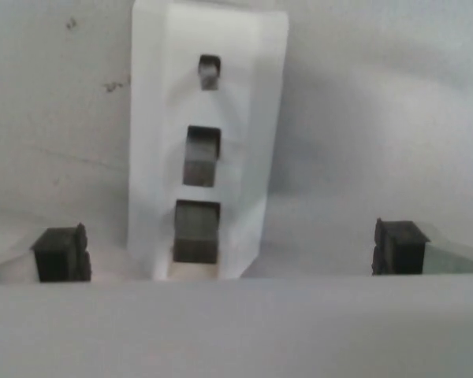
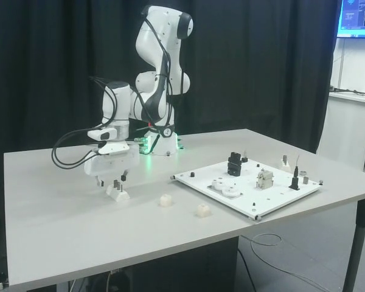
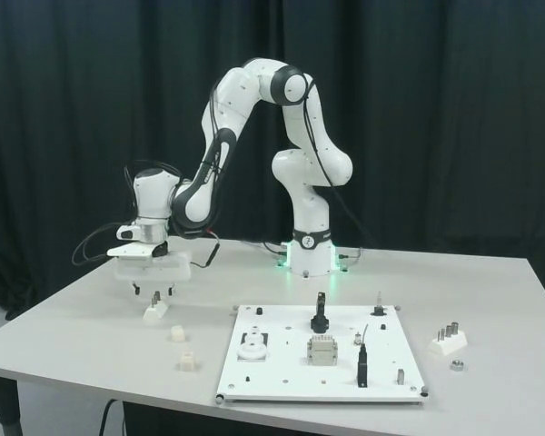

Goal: Pick square peg 3.

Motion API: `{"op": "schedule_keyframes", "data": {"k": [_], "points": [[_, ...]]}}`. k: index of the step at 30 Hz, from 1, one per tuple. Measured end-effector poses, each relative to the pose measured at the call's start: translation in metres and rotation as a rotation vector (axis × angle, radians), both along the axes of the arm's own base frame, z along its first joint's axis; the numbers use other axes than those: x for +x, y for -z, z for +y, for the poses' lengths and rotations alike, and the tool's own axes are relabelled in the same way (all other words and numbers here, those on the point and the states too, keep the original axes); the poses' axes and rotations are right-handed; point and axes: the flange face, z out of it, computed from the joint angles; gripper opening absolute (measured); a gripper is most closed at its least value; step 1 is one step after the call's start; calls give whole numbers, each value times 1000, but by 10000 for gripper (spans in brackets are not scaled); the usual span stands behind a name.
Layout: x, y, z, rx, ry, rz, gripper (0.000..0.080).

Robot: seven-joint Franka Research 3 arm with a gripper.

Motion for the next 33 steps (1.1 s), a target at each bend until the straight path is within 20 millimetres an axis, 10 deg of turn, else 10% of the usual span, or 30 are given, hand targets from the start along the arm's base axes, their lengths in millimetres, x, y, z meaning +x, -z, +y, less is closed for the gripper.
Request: {"op": "schedule_keyframes", "data": {"k": [20,21,26,27,32,33], "points": [[0,4,5,4,-4,2,688],[0,4,5,5,-3,2,513],[-1,6,6,17,6,6,513],[-2,6,6,20,9,7,310],[-2,7,7,28,12,11,310],[-2,7,7,29,12,12,111]]}}
